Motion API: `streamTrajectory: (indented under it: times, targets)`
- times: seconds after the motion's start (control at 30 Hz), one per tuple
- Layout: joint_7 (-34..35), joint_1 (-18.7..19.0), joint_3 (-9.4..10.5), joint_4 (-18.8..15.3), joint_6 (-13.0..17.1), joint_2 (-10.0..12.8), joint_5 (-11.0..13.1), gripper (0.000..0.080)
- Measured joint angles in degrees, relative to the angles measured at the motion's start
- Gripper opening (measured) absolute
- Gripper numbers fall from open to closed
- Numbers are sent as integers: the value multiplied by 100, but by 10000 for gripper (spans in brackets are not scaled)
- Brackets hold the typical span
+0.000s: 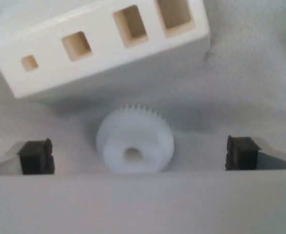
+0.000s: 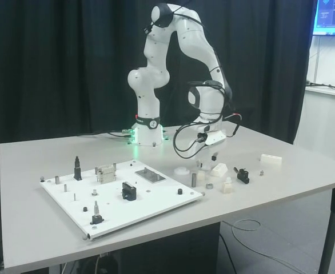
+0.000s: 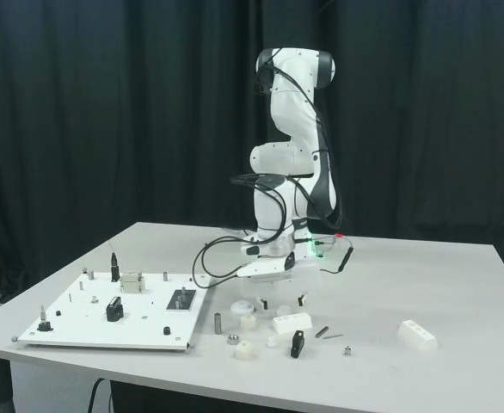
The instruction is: Remove USB.
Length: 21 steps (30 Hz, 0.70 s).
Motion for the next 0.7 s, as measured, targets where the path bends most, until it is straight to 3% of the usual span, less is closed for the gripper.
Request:
streamTrajectory:
  times: [0.1,0.13,0.7]
  targets:
    - [43,0,21,8,6,-1,0,756]
    - [53,0,25,10,7,-2,0,791]
    - [116,0,16,96,11,-65,-4,800]
